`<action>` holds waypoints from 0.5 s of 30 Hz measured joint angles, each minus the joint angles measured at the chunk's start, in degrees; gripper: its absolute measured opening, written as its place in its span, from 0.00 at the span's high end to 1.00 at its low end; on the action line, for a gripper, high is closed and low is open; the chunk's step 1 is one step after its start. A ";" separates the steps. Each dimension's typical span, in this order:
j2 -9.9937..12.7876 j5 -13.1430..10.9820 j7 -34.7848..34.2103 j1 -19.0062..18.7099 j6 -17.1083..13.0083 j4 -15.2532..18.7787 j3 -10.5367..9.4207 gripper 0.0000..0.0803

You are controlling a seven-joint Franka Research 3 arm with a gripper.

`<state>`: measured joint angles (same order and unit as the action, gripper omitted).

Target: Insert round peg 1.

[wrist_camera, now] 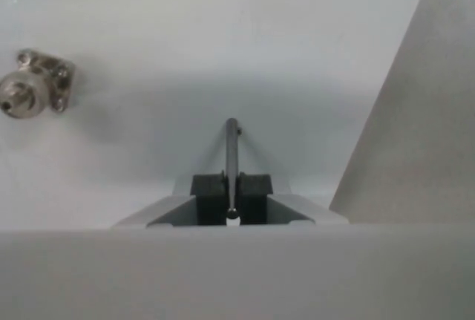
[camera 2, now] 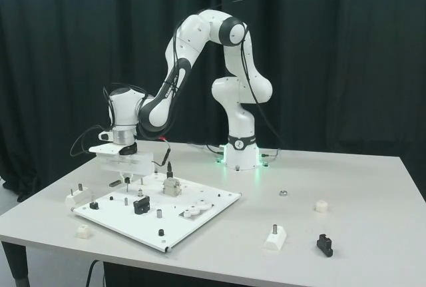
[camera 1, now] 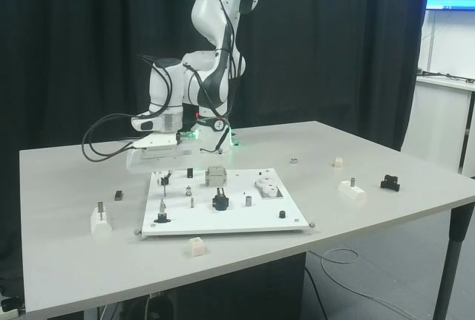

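Note:
My gripper (wrist_camera: 231,195) is shut on a thin round grey peg (wrist_camera: 231,158), which sticks out past the black pads (wrist_camera: 209,192) towards the white board (wrist_camera: 223,53). In the room views the gripper (camera 1: 165,176) (camera 2: 126,179) hangs low over the board's (camera 1: 230,216) (camera 2: 200,224) far left corner, fingers pointing down. I cannot tell whether the peg's tip touches the board. A small metal flanged socket (wrist_camera: 33,84) is fixed on the board off to one side of the peg.
The board carries several small black and metal fittings (camera 1: 220,202) (camera 2: 141,206). White blocks (camera 1: 100,217) (camera 1: 352,188) (camera 2: 275,236) and a black part (camera 1: 390,182) (camera 2: 324,244) lie on the grey table (camera 1: 386,209). The arm's base (camera 2: 241,154) stands behind the board.

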<state>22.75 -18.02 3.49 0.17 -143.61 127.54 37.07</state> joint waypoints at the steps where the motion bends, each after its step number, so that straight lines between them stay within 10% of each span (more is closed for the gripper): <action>1: -0.02 0.00 0.00 0.00 0.21 -0.02 0.00 0.96; 15: -0.14 0.00 0.00 0.00 1.45 -0.14 0.23 0.96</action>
<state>22.60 -18.02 3.49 0.17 -142.16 127.41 37.31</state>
